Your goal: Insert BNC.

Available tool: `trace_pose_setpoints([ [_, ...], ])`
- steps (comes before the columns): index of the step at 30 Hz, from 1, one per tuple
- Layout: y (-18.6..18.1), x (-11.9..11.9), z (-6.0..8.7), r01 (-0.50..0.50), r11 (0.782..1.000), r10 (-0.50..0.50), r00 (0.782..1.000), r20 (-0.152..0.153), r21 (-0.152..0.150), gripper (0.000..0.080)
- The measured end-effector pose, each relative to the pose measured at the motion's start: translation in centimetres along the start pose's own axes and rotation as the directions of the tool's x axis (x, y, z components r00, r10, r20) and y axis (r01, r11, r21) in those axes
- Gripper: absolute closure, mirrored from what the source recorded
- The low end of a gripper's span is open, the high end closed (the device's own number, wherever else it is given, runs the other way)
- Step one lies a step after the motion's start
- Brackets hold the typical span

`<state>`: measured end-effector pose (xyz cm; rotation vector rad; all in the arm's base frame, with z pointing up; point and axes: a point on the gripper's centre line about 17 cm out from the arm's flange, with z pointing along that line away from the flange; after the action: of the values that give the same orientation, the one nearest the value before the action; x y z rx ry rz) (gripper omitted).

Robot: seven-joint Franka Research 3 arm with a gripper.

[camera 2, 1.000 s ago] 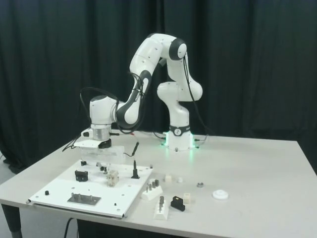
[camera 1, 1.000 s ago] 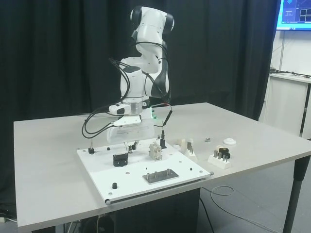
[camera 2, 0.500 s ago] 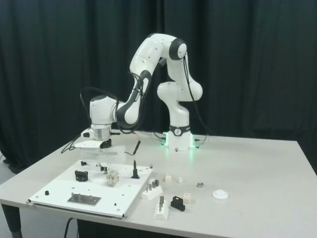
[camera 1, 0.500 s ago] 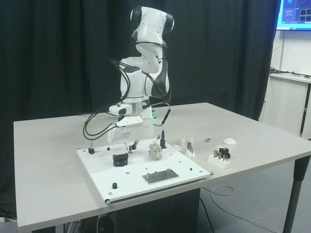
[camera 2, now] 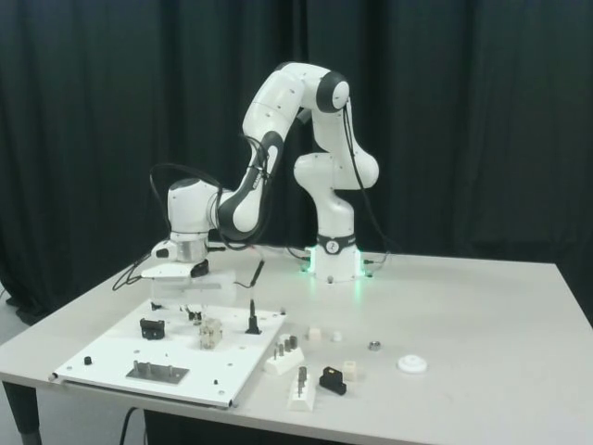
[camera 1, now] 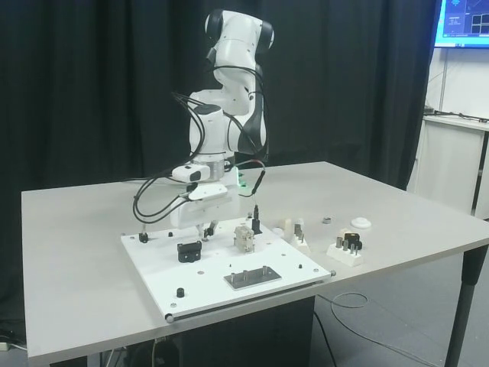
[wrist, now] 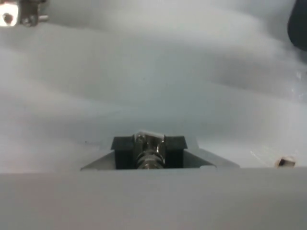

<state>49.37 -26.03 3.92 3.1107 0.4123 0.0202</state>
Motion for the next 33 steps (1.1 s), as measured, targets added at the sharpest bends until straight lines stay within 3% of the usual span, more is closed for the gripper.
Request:
trace_pose_setpoints([
  [15,-0.04,-0.06,0.01,0.094,0.996,-0.094,0.996,-0.001,0.005,0.0677],
  [33,-0.15,-0.11,0.02,0.22,0.975,-0.22,0.976,-0.001,0.01,0.0677],
])
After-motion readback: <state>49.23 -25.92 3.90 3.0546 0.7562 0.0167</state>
